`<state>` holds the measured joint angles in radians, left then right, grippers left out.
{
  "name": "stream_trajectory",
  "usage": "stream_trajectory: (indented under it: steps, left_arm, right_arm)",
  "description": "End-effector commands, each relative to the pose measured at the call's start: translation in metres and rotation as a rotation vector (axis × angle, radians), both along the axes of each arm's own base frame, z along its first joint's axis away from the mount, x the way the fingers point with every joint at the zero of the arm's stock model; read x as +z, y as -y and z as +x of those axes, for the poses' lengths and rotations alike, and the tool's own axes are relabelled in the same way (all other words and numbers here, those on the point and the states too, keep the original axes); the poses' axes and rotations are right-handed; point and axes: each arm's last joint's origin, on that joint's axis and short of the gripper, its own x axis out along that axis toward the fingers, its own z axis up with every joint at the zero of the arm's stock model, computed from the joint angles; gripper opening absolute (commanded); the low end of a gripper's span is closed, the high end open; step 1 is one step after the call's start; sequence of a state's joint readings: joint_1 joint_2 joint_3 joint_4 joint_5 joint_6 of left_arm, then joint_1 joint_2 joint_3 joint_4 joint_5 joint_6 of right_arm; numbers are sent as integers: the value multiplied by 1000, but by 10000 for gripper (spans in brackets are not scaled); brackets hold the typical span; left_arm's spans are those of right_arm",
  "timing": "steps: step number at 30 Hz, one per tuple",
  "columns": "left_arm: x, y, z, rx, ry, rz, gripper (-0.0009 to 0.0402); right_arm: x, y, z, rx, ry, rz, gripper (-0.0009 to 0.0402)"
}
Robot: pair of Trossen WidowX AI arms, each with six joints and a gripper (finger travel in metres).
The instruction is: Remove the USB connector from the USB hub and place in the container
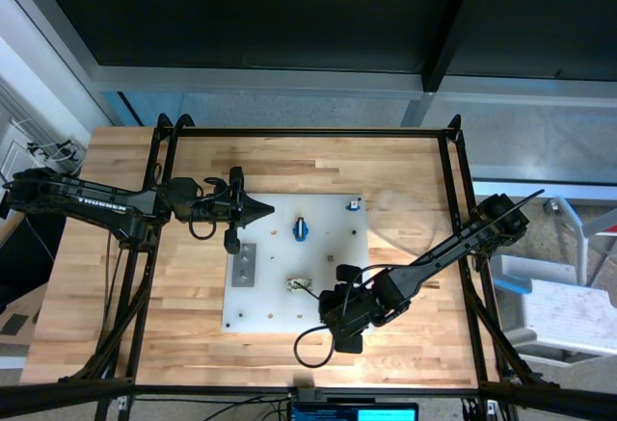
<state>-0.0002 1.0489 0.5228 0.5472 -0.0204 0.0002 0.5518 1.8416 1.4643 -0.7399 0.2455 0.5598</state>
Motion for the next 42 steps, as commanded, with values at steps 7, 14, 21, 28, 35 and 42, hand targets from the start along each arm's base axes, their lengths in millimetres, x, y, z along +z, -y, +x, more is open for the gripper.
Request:
stream_trajectory:
  steps: [7, 14, 21, 28, 35, 42]
  left_arm:
    - [0, 0, 0, 0, 0, 0, 1]
    - [0, 0, 0, 0, 0, 0, 1]
    - [0, 0, 0, 0, 0, 0, 1]
    - [0, 0, 0, 0, 0, 0, 1]
    - [0, 0, 0, 0, 0, 0, 1]
    - [0, 0, 0, 0, 0, 0, 1]
  right_arm:
    - [0, 0, 0, -11, 15, -19, 53]
    - [0, 0, 1, -2, 16, -23, 6]
    - [0, 0, 1, -1, 15, -22, 1]
    - [2, -1, 0, 28, 37, -24, 0]
    - [1, 0, -6, 32, 67, -5, 0]
    - [1, 1, -21, 27, 139, 19, 0]
